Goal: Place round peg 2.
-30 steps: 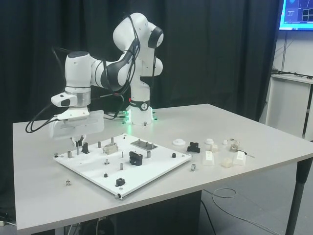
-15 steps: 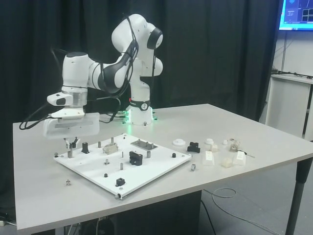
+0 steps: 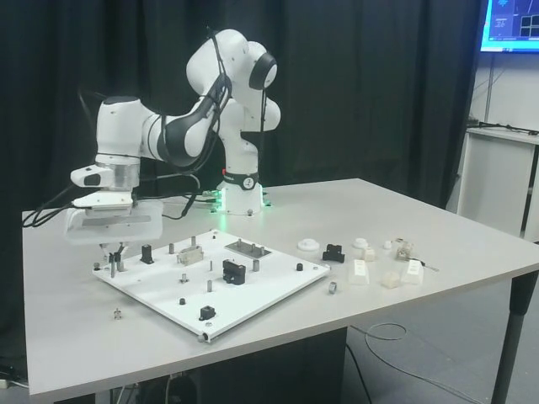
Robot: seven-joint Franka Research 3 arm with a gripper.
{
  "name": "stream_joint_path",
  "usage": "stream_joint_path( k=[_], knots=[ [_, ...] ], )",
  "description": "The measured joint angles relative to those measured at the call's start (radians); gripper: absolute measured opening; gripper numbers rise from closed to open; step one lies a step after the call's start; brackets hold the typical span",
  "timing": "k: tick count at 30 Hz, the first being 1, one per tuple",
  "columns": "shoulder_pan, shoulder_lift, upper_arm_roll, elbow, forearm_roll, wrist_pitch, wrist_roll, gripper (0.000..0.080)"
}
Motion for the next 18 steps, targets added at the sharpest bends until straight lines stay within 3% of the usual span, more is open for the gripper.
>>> stream_joint_path(
  k=[18],
  knots=[
    [-0.068, 0.112, 0.036, 0.117, 0.083, -0.007, -0.028, 0.0059]
  ],
)
